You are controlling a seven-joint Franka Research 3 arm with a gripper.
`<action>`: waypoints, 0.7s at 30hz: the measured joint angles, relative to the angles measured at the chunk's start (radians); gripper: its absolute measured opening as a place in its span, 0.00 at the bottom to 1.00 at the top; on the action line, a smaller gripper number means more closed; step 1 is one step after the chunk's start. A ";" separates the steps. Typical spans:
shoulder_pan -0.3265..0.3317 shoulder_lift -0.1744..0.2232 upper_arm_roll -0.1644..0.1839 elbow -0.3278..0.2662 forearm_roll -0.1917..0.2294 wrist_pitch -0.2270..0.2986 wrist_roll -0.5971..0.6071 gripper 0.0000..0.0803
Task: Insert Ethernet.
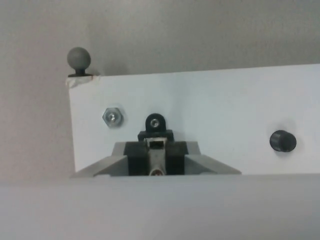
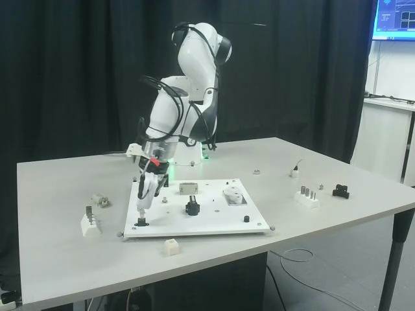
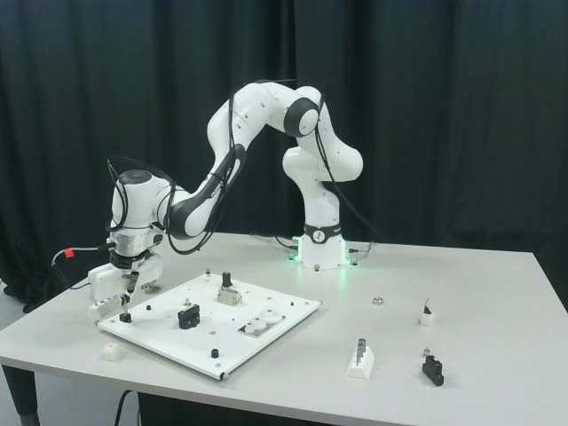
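My gripper point(image 1: 155, 156) is shut on a small Ethernet plug point(image 1: 156, 144), which sits between the two black fingers point(image 1: 133, 156). The plug's tip points at a small black socket mount point(image 1: 156, 123) on the white board point(image 1: 225, 110) and is very close to it. I cannot tell whether they touch. In the first room view the gripper point(image 2: 144, 202) hangs tilted over the board's point(image 2: 207, 223) near left corner, just above the black mount point(image 2: 139, 223). In the second room view the gripper point(image 3: 124, 297) is right above that mount point(image 3: 125, 317).
On the board are a hex nut point(image 1: 113, 117), a black knob point(image 1: 283, 141), a black part point(image 2: 192, 208) and a grey box point(image 2: 188, 188). A grey ball point(image 1: 78, 59) marks its corner. On the table lie a white block point(image 2: 170, 245), a white holder point(image 2: 89, 222), a pin block point(image 2: 307, 197) and a black clip point(image 2: 340, 190).
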 joint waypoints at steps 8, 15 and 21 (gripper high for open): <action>-0.006 0.001 0.003 0.001 0.000 0.003 -0.002 0.08; -0.021 0.005 0.018 0.001 0.000 0.011 -0.007 0.08; -0.027 0.006 0.025 0.001 0.000 0.015 -0.015 0.08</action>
